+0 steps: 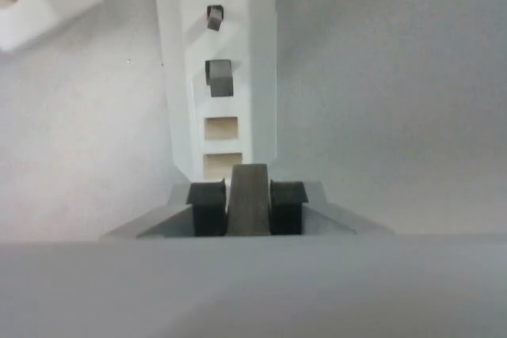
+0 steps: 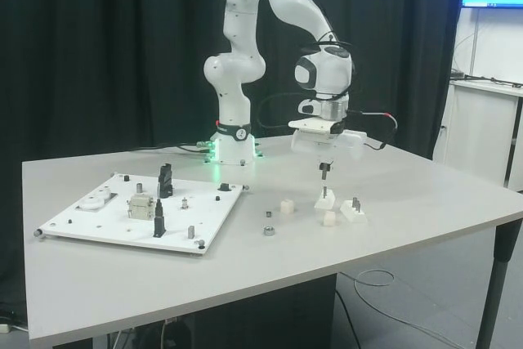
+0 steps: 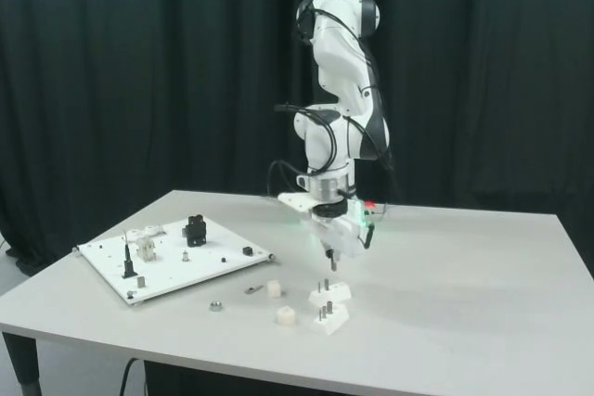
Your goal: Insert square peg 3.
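Held between the two black pads of the hand [image 1: 248, 205] is a grey square peg [image 1: 249, 199]; the pads are drawn in against its sides, and its free end points straight down. Below the hand, well clear of the peg's tip, a white block [image 1: 215, 77] with a row of four square holes is seen resting on the table [image 2: 425, 194]. The two holes farthest from the hand already carry grey pegs, and the two nearest stand empty [image 1: 221, 127]. In the wrist view the held peg hangs over the near end of the row, beside the nearest empty hole.

Trouble would most likely come from the square fit: if the peg is twisted slightly relative to the hole, or is set off to one side, its corners could catch on the rim and jam. The loose block could then be pushed or tipped. The wrong empty hole could also be chosen, since the two lie side by side.

The arm [image 3: 334, 71] is bent over the table with the wrist turned downward, and the hand is held above the block.
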Motion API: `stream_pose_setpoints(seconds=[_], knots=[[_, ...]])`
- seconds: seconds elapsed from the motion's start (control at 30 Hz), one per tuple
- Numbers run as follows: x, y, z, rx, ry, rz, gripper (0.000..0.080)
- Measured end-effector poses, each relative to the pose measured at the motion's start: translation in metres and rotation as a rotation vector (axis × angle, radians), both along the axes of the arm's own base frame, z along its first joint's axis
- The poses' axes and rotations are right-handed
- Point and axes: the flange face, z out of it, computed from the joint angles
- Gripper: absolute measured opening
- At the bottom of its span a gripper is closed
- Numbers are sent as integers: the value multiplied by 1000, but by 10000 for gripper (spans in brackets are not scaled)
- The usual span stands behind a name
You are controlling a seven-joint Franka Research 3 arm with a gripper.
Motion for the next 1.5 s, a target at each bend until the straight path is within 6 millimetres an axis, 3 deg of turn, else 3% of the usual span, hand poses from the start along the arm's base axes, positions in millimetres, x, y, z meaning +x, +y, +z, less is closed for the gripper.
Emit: stream_pose_setpoints(seconds=[1.5], knots=[[3,-13,7,4,-9,-6,114]])
